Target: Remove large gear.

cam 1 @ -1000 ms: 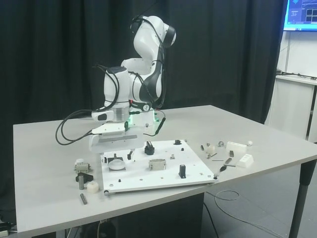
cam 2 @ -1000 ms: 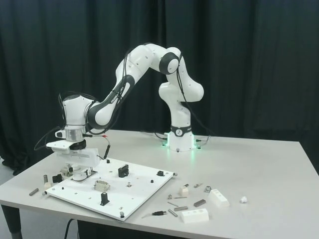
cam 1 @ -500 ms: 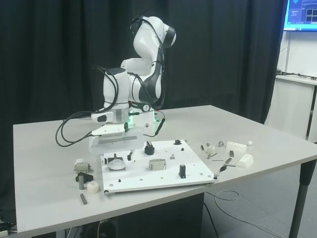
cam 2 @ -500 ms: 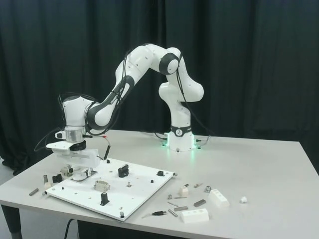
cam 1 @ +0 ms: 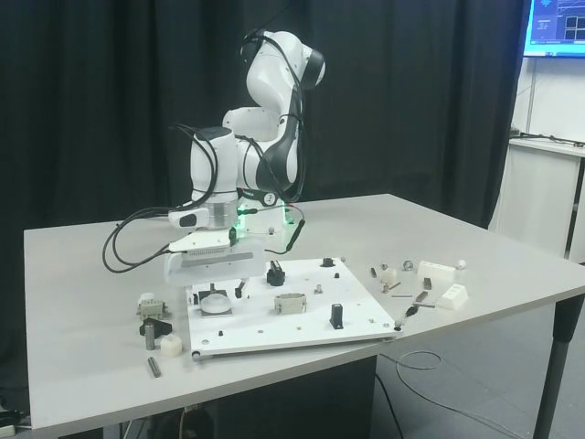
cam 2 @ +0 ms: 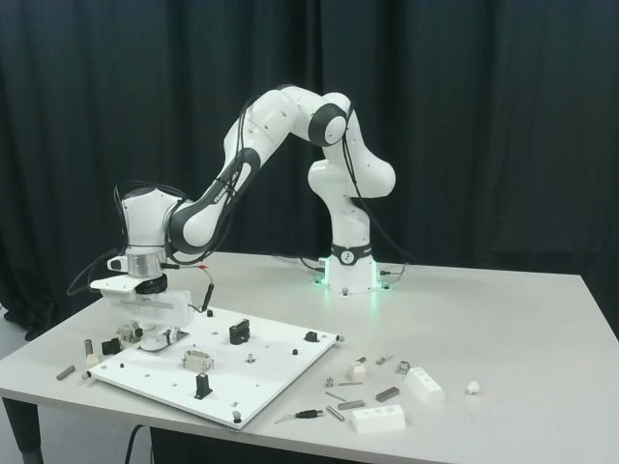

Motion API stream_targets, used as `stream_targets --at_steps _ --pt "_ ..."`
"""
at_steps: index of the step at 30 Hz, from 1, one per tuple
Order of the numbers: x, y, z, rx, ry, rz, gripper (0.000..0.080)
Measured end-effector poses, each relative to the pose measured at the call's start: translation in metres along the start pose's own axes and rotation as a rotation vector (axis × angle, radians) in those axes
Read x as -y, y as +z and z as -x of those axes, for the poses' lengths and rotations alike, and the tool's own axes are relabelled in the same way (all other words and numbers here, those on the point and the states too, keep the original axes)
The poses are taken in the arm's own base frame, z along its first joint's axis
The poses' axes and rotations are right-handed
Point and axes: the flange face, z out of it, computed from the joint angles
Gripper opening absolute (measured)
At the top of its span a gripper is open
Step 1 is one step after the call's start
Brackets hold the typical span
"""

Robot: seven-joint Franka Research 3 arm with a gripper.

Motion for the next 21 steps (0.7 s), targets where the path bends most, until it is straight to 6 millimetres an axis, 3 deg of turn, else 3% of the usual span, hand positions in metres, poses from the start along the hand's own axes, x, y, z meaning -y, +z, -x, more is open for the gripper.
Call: stream_targets --at_steps 2,3,8,9,15,16,21 --pt "0.0000 0.0002 -0.0001 -0.001 0.001 0.000 0.0800" --pt "0.0000 0.0003 -0.0001 -0.001 0.001 0.000 0.0676" --pt "-0.0001 0.0003 -0.0004 -0.004 0.000 0.000 0.0676" --pt "-0.0001 0.0003 -0.0005 -0.005 0.000 0.000 0.0490" --pt "-0.0009 0.0004 -0.0010 -0.008 -0.002 0.001 0.0490" --pt "-0.0008 0.0004 -0.0010 -0.008 -0.002 0.001 0.0325" --pt "-0.0008 0.0004 -0.0010 -0.008 -0.002 0.001 0.0325"
